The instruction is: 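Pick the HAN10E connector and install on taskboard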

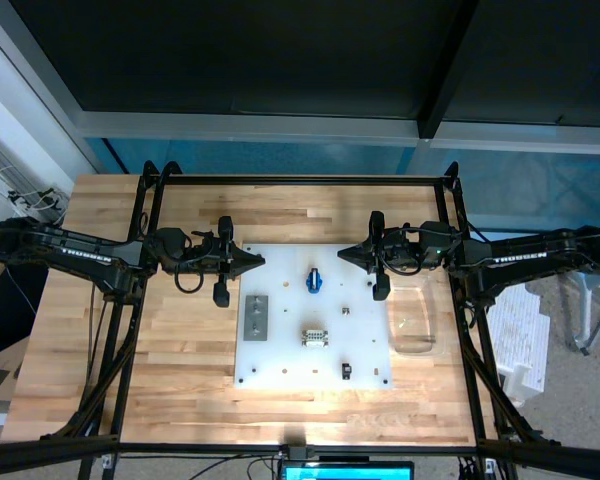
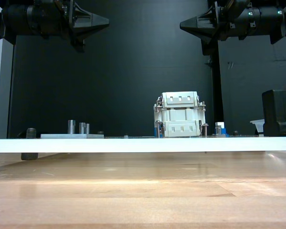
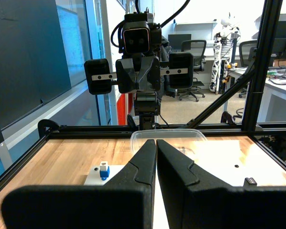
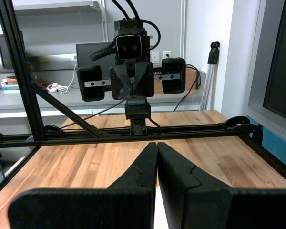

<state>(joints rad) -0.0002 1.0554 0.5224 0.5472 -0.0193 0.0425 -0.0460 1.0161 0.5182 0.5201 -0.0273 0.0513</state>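
The grey-beige HAN10E connector (image 1: 315, 338) stands upright on the white taskboard (image 1: 280, 370), right of its middle; the low view shows the connector (image 2: 179, 115) as a stacked block on the board's edge (image 2: 109, 144). My left gripper (image 1: 258, 260) hangs high over the board's far left corner, shut and empty, its tips (image 3: 156, 143) together. My right gripper (image 1: 344, 253) hangs high over the far right part, also shut and empty (image 4: 157, 144). Both are well above and behind the connector.
On the board stand a long grey metal block (image 1: 255, 317), a blue knob (image 1: 314, 280) and a small black part (image 1: 346, 371). A clear plastic tray (image 1: 415, 318) lies right of the board. A black frame (image 1: 300, 181) rings the wooden table.
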